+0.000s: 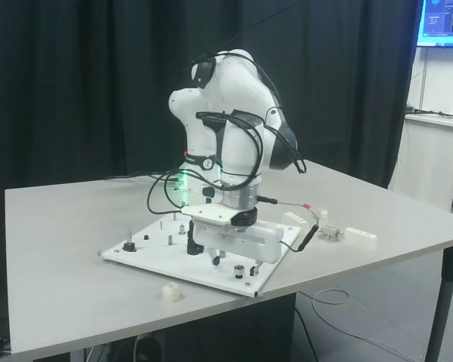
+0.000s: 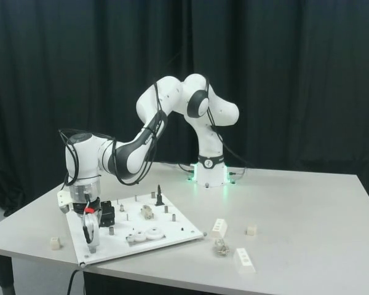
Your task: Remove bolt 4.
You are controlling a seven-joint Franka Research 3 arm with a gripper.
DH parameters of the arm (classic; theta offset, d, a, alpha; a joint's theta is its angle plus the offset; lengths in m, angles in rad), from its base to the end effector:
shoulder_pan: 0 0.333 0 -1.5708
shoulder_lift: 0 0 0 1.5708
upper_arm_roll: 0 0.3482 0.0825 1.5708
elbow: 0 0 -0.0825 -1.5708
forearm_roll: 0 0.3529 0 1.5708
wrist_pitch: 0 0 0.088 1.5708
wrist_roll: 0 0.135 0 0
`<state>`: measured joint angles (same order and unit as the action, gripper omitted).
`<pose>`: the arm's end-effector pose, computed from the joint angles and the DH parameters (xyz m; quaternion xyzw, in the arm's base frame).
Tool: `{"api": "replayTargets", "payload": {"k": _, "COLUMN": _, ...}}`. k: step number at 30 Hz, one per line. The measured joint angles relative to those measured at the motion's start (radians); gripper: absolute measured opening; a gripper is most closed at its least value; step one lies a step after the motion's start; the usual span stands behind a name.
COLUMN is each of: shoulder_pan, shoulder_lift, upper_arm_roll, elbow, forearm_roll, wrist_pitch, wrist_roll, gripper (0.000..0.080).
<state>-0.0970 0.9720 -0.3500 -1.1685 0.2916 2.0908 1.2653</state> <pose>0.7251 -0.2348 0.2244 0.6547 -0.7557 0.0087 0.0152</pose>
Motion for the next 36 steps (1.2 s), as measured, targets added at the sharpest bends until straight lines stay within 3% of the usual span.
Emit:
{"api": "replayTargets", "payload": {"k": 28, "shoulder_pan": -0.014, "shoulder_lift": 0.012, "upper_arm_roll": 0.000, "elbow": 0.006, "forearm_roll": 0.018, "wrist_pitch": 0.005, "wrist_roll": -0.044, "gripper": 0.0800}}
{"api": "replayTargets", "payload": {"k": 29, "shoulder_pan": -0.014, "shoulder_lift": 0.012, "upper_arm_roll": 0.000, "elbow": 0.007, "forearm_roll": 0.019, "wrist_pitch": 0.005, "wrist_roll": -0.047, "gripper": 0.0705}}
{"api": "replayTargets", "payload": {"k": 30, "shoulder_pan": -0.014, "shoulder_lift": 0.013, "upper_arm_roll": 0.002, "elbow": 0.009, "forearm_roll": 0.021, "wrist_pitch": 0.005, "wrist_roll": -0.049, "gripper": 0.0543}}
{"api": "replayTargets", "payload": {"k": 35, "shoulder_pan": -0.013, "shoulder_lift": 0.014, "upper_arm_roll": 0.009, "elbow": 0.019, "forearm_roll": 0.029, "wrist_pitch": 0.005, "wrist_roll": -0.053, "gripper": 0.0543}}
{"api": "replayTargets", "payload": {"k": 36, "shoulder_pan": -0.013, "shoulder_lift": 0.015, "upper_arm_roll": 0.011, "elbow": 0.021, "forearm_roll": 0.030, "wrist_pitch": 0.005, "wrist_roll": -0.053, "gripper": 0.0383}}
